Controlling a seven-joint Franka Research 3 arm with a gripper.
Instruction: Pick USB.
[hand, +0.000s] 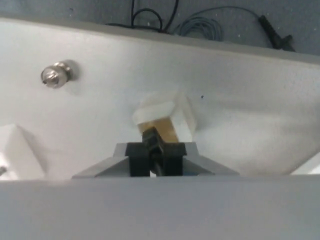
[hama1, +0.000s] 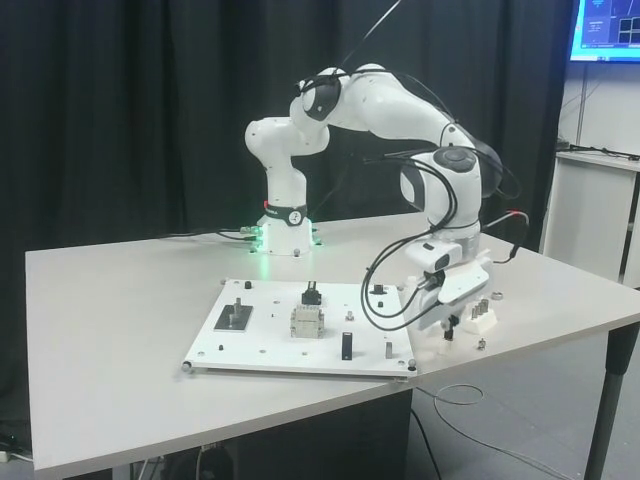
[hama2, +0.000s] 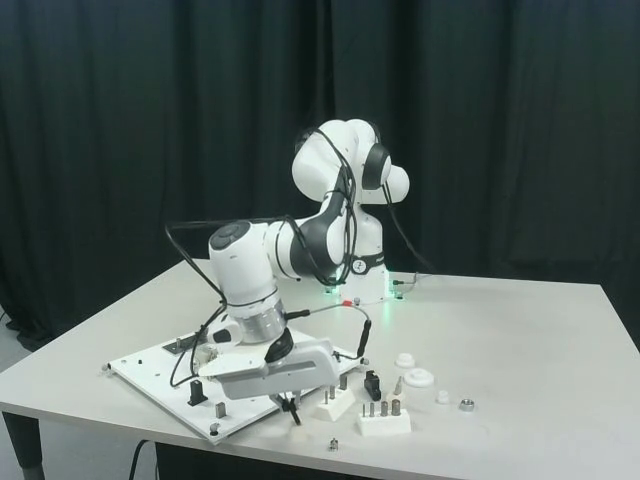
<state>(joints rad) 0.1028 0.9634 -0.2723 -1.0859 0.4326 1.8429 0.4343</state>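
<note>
We see the USB (hand: 162, 122) in the wrist view as a small plug with a pale, translucent cap at its far end and a darker metal-looking body, pinched between our two black fingertips (hand: 152, 145). The gripper (hand: 154, 159) is clamped narrow on the plug's near end, and the plug sticks out ahead of the fingers over the grey table (hand: 240, 125). Whether the plug touches the table surface we cannot tell.

Near the plug in the same view a small metal bolt (hand: 56, 75) stands upright on the table, well apart from it. At the table's far edge some black cables (hand: 150, 17) lie on the floor beyond.

In the first room view the gripper (hama1: 450, 325) hangs low over the table (hama1: 120, 300) just beside the near corner of the white board (hama1: 270, 345), on the side where a small white block with pegs (hama1: 482, 318) sits. The board carries several small black and grey fixtures.

In the second room view the white arm (hama2: 300, 240) bends down from its base, which glows green, and the gripper (hama2: 292, 408) sits at the board's (hama2: 160, 375) edge, close to two white peg blocks (hama2: 385, 422). The USB itself is too small to make out in either room view.
</note>
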